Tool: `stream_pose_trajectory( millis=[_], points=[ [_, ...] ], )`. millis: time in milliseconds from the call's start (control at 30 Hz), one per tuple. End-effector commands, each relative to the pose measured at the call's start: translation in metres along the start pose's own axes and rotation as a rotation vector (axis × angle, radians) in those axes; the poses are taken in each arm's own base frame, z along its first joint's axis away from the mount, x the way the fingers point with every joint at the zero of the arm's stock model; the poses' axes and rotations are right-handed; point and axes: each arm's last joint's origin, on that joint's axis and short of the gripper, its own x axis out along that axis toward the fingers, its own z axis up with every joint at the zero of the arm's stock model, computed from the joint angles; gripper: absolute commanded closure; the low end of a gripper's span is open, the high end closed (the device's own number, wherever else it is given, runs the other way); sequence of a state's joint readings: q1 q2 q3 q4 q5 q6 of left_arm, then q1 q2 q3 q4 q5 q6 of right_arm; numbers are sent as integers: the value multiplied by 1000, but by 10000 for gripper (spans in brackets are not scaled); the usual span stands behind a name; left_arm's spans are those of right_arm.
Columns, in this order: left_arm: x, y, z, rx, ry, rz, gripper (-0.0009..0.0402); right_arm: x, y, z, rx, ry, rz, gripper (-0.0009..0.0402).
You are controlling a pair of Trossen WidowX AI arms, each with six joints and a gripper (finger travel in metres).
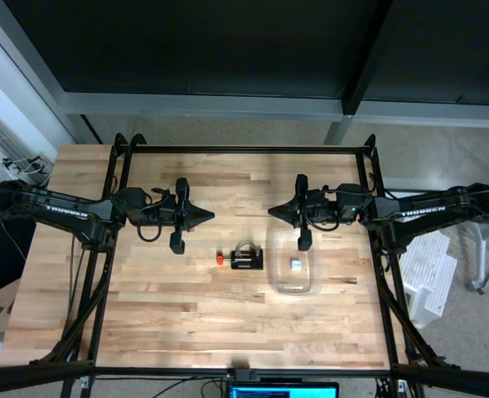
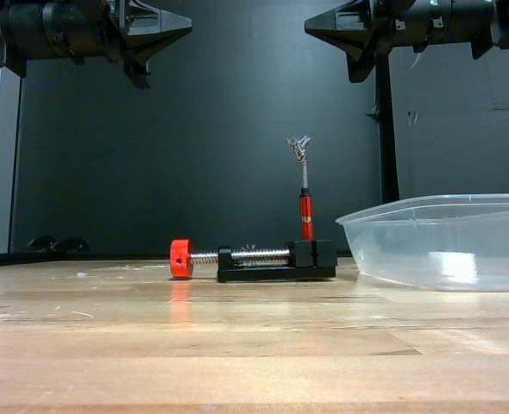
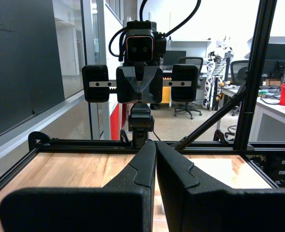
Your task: Remove the RCA connector from the receptacle and place in the container
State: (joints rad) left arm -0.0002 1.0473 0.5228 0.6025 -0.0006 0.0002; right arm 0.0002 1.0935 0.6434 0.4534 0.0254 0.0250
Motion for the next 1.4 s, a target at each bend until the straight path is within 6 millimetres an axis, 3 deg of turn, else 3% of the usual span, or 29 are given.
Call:
stream_pose_trajectory(
  millis=[33,800,1400],
  points=[
    [0,0,0,0,0,0,393,0,0,0,0,1,0,393],
    [0,0,0,0,0,0,393,0,2,-1,31,44,45,393],
    [0,0,0,0,0,0,393,-6,8,29,29,612,39,393]
  ],
)
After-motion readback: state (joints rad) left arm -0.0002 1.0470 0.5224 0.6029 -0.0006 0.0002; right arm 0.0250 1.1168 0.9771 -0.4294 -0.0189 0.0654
